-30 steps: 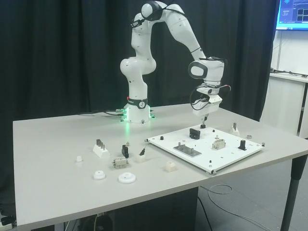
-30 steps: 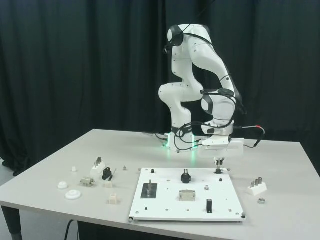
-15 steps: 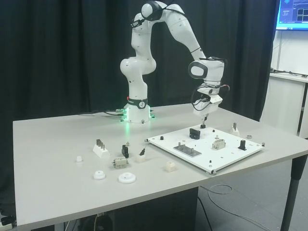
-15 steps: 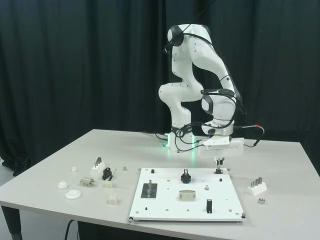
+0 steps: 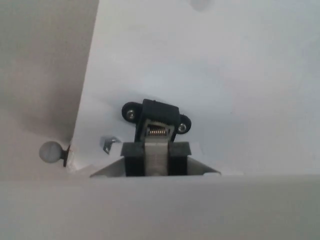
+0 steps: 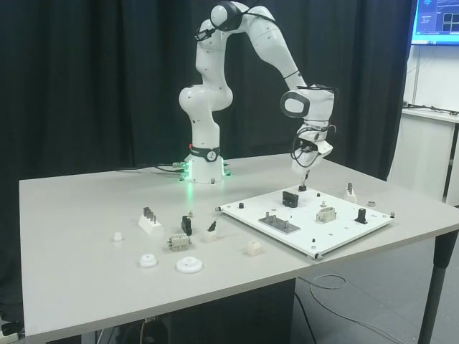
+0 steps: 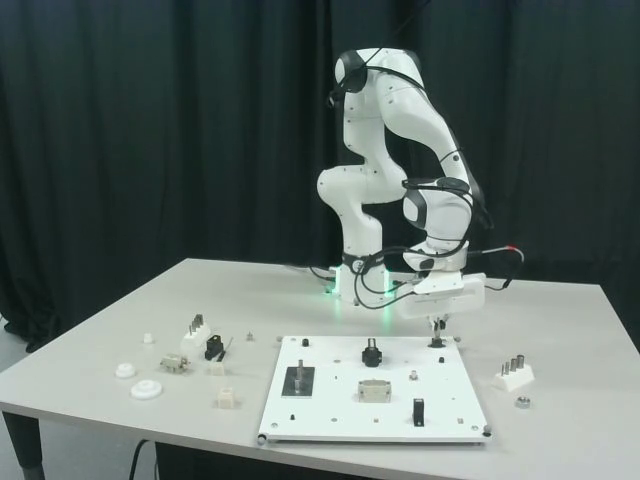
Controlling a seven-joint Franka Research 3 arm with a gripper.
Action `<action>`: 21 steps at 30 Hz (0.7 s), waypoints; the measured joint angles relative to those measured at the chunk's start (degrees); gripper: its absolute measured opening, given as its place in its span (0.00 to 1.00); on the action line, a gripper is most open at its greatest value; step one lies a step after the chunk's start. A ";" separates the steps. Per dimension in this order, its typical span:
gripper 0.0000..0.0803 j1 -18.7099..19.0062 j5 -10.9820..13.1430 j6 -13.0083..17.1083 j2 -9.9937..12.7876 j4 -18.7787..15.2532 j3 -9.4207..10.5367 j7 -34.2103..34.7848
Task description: Insert Ethernet.
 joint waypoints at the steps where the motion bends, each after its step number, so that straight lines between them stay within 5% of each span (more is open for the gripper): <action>1: 0.11 0.00 -0.02 0.00 0.00 0.00 0.00 -0.41; 21: 0.11 0.00 -0.06 -0.03 -0.01 -0.01 0.08 4.38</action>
